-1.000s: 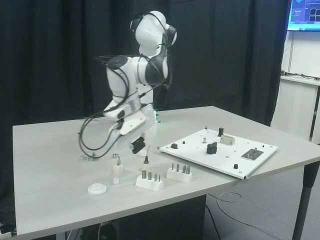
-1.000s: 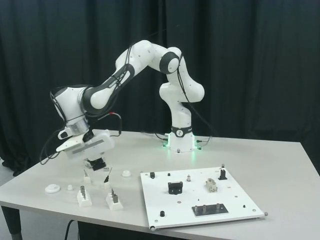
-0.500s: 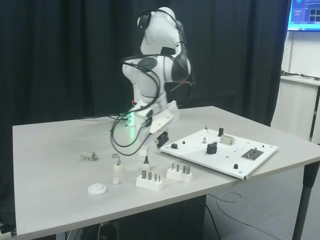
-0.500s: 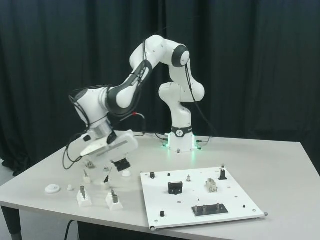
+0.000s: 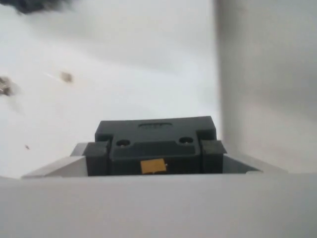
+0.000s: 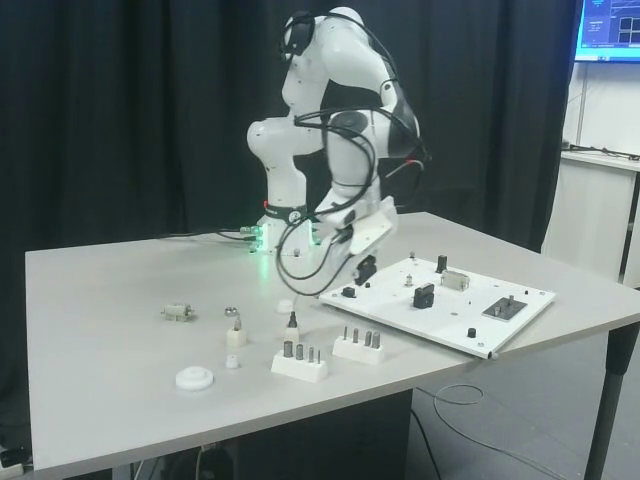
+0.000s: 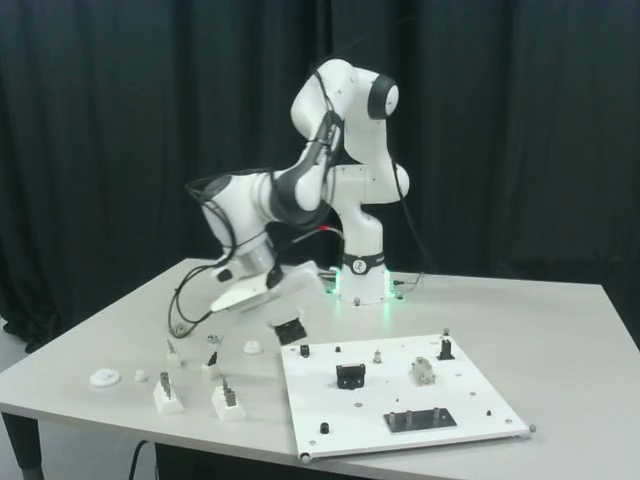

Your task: Insert D-SUB.

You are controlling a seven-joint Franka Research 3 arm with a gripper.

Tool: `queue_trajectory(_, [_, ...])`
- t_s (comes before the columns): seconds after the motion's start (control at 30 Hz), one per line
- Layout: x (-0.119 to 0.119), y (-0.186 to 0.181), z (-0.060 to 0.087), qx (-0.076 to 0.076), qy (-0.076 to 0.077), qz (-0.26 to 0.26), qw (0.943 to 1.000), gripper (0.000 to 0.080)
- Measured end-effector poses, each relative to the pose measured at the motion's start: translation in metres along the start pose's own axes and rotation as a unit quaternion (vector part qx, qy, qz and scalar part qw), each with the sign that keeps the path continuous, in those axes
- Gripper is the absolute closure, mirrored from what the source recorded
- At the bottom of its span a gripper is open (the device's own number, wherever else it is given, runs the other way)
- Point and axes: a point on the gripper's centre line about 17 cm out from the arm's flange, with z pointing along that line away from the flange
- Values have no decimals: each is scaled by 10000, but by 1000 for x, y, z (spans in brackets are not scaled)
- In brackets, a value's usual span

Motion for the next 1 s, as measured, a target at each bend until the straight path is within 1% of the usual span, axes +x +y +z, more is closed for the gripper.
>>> queue_trajectory(0.17, [11,-26,8,-159,142,-121,9997,419])
queue_trajectory(0.3, [21,-44,13,-312,301,-194,9989,419])
queue_trajectory(0.43, [29,-61,16,-453,468,-244,9976,419])
queue_trajectory(0.6, [39,-79,18,-603,660,-186,9958,419])
queue_trajectory(0.8, [48,-94,20,-792,796,-102,9936,419])
queue_trajectory(1.0, [56,-103,22,-968,860,78,9916,419])
